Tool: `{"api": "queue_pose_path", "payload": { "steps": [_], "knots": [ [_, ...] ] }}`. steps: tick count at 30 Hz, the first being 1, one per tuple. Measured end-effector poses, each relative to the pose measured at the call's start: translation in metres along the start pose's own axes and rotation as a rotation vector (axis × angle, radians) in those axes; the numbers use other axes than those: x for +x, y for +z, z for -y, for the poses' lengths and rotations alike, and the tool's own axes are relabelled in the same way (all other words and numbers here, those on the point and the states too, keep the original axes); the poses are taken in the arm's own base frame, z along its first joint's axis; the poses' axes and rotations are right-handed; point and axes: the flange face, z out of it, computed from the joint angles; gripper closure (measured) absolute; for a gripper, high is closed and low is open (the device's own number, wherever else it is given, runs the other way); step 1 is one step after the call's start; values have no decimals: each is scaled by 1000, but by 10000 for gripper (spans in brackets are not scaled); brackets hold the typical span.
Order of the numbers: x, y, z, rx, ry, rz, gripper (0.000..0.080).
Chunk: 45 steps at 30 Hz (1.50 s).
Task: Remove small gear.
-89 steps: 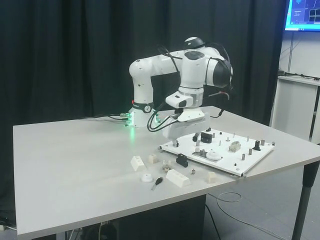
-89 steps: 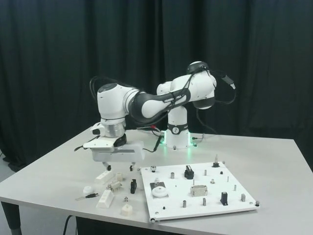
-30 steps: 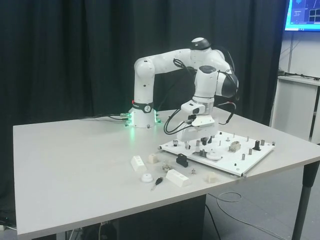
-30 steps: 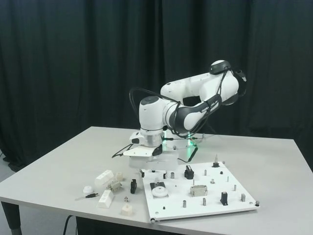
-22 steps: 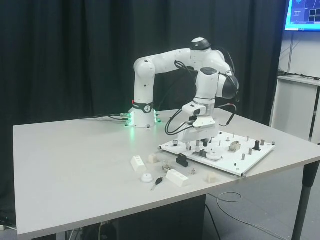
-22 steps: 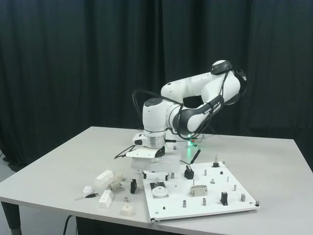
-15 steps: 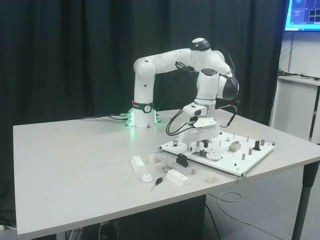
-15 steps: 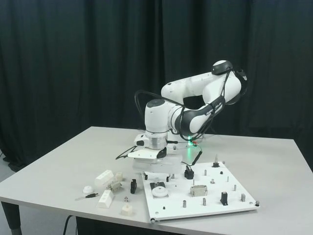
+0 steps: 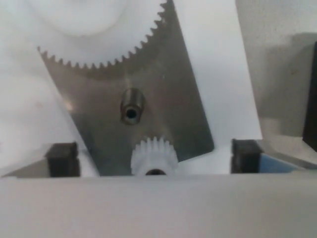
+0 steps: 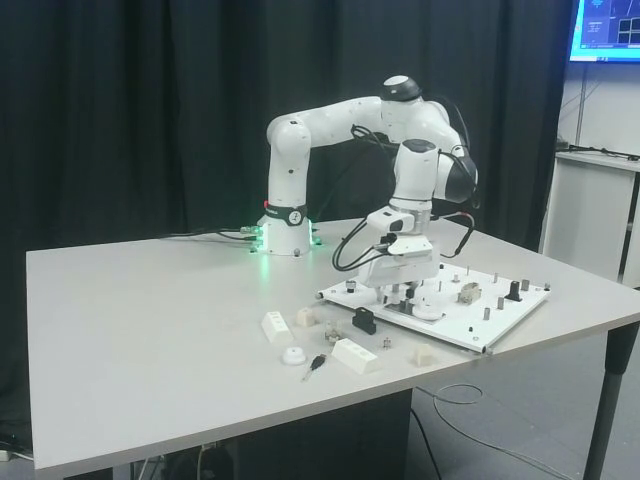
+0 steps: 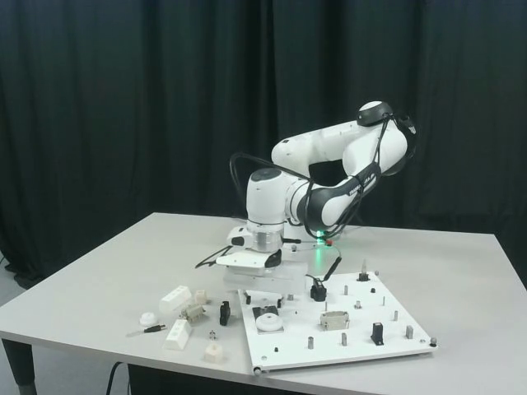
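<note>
In the wrist view the small white gear [image 9: 154, 157] sits on a grey metal plate [image 9: 163, 94]. A bare grey peg [image 9: 132, 106] stands beside it, and beyond that lies the large white gear [image 9: 94, 29]. My gripper [image 9: 154, 158] is open. Its black fingertips [image 9: 62, 159] stand wide on either side of the small gear, not touching it. In the room views the gripper [image 10: 405, 291] [image 11: 263, 297] hangs low over the near-left part of the white board [image 10: 510, 312] [image 11: 354, 350], just behind the large gear [image 10: 428, 313] [image 11: 268, 322].
Several loose parts lie on the grey table left of the board: white blocks [image 11: 178, 298], a white round piece [image 11: 148, 318], a black piece [image 11: 224, 312]. Pegs and black fittings [image 11: 377, 332] stand on the board. The arm's base [image 11: 317, 239] glows green behind.
The arm swung from above the loose parts to the board and came down over the gear plate. In the last half second it edged slightly further along the board.
</note>
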Motion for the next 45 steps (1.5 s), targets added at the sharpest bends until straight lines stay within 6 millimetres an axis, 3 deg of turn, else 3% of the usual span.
{"api": "queue_pose_path", "payload": {
  "steps": [1, 9, 10, 15, 16, 45],
  "knots": [
    [0, 0, 0, 0, 2, -2, 96],
    [3, -2, -5, 5, 17, -17, 96],
    [2, -2, -4, 11, 18, -14, 432],
    [1, -3, -2, 31, 32, -1, 432],
    [1, -3, -3, 32, 38, 0, 629],
    [2, -4, -4, 42, 50, 3, 656]
  ]
}}
